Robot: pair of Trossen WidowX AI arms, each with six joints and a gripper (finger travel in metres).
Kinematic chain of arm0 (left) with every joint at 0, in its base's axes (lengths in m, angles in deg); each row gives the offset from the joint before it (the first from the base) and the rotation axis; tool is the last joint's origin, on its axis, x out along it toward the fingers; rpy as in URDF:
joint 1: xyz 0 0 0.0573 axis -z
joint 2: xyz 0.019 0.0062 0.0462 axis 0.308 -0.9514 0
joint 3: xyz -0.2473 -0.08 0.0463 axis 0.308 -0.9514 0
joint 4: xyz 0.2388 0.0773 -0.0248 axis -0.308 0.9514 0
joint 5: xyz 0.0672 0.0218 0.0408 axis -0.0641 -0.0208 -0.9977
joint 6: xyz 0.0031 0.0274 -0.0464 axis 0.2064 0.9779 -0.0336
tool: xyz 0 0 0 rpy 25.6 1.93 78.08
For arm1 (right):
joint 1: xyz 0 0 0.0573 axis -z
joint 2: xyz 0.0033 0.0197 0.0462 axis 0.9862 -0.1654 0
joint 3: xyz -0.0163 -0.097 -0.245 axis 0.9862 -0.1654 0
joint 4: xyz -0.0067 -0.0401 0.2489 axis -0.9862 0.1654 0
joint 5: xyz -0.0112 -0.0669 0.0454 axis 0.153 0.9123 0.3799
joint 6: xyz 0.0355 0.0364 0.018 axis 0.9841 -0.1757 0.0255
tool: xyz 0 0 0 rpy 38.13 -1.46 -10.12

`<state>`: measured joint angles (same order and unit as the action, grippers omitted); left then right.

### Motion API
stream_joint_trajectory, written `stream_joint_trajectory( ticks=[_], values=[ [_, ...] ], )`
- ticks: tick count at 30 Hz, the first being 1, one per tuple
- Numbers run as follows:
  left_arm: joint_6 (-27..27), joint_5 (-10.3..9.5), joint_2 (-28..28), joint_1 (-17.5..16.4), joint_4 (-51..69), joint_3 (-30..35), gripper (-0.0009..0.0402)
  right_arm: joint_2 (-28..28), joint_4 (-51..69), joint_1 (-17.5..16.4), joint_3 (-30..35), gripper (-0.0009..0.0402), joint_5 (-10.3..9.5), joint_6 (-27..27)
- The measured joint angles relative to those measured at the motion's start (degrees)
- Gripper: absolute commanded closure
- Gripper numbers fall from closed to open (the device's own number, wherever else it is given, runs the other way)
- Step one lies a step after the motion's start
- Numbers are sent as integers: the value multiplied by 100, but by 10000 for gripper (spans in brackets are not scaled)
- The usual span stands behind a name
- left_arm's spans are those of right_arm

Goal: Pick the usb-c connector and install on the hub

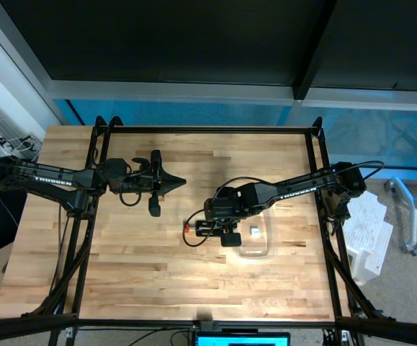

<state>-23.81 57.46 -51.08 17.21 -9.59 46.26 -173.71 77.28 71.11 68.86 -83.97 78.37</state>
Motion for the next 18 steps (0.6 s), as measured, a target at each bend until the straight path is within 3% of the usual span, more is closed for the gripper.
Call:
stream_joint_trajectory(
  ticks=[18],
  values=[
    [0,0,0,0,0,0,393,9,-90,0,-127,393,0,85]
  ],
)
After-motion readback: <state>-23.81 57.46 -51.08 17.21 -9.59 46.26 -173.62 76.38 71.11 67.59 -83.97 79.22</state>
